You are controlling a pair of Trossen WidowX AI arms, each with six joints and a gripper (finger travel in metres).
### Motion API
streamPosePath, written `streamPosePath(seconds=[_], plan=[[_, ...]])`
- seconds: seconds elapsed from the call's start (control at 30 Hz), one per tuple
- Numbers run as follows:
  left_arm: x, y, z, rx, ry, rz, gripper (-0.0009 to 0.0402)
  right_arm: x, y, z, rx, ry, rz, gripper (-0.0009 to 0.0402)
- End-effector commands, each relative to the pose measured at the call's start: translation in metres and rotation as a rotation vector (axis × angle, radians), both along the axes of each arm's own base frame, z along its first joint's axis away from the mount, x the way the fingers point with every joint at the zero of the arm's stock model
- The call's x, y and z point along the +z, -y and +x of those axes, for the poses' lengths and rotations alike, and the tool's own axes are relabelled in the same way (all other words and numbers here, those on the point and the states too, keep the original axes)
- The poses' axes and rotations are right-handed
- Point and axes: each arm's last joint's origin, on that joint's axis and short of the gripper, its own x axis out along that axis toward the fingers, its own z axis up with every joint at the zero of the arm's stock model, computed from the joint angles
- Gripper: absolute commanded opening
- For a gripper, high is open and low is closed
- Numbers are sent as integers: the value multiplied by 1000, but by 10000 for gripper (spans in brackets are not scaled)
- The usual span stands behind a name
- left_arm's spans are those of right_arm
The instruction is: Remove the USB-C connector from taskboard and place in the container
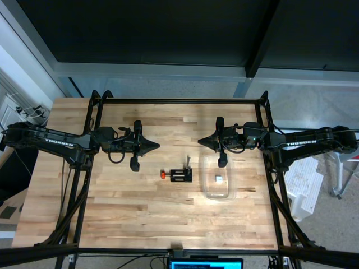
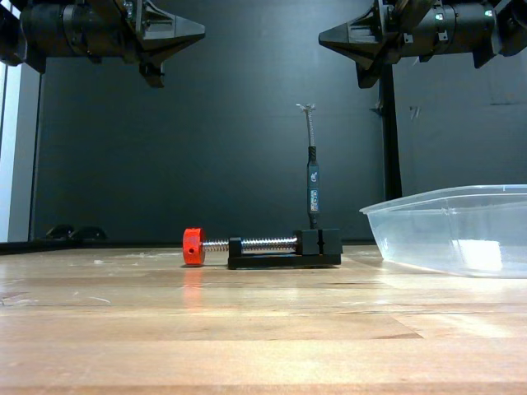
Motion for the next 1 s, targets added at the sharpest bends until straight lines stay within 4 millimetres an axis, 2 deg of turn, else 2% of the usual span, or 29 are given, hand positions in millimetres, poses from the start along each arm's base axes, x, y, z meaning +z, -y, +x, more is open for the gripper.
streamPosePath(seconds=[0.03, 0.57, 0.77, 1.0], plan=[[0, 0, 0, 0, 1, 0, 0, 0, 0, 0, 1, 0, 0, 0], [0, 0, 0, 0, 0, 0, 0, 4, 0, 1, 1, -5, 32, 0], [0, 0, 0, 0, 0, 0, 0, 14, -2, 3, 8, -218, 24, 0], [0, 0, 0, 1, 0, 0, 0, 23, -9, -3, 25, -448, 22, 0]])
